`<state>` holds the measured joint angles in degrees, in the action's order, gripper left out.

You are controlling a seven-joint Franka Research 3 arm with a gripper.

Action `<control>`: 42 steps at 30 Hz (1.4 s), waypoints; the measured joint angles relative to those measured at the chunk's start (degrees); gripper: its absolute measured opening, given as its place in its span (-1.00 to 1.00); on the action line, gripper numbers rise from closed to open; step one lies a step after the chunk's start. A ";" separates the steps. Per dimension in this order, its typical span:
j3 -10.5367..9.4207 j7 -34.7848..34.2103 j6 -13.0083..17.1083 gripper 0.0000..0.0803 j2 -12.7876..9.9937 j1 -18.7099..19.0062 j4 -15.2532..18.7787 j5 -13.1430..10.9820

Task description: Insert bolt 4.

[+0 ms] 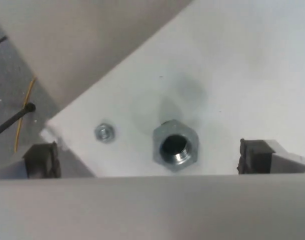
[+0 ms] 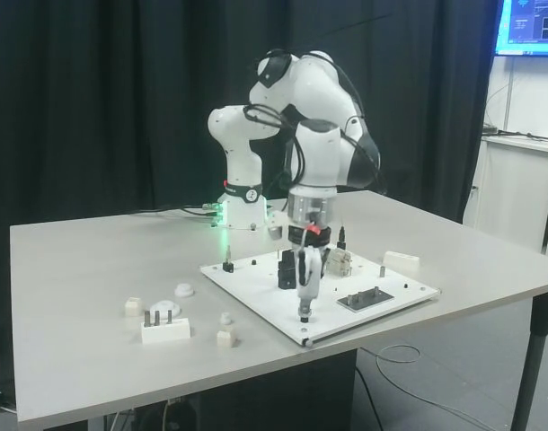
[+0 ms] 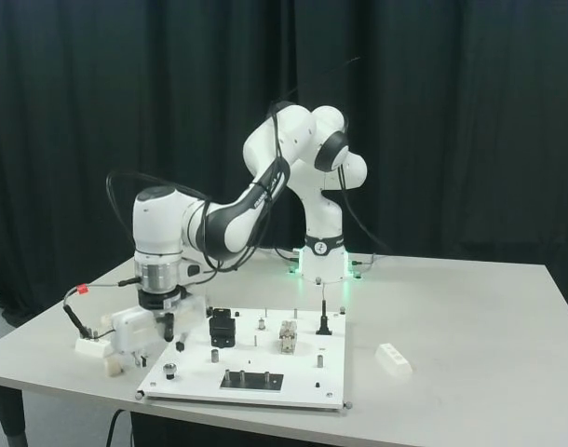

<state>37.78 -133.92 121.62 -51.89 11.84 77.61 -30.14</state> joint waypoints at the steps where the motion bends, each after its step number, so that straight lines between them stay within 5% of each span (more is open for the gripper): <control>1: 0.09 0.41 -0.66 0.97 0.00 -0.10 -0.63 0.46; 13: -1.28 5.46 -6.19 0.99 -0.01 -2.09 -7.63 7.38; 42: -10.58 5.86 -6.48 0.99 -0.01 -7.70 -12.33 21.69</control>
<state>27.20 -128.06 115.14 -51.90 4.14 65.28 -8.44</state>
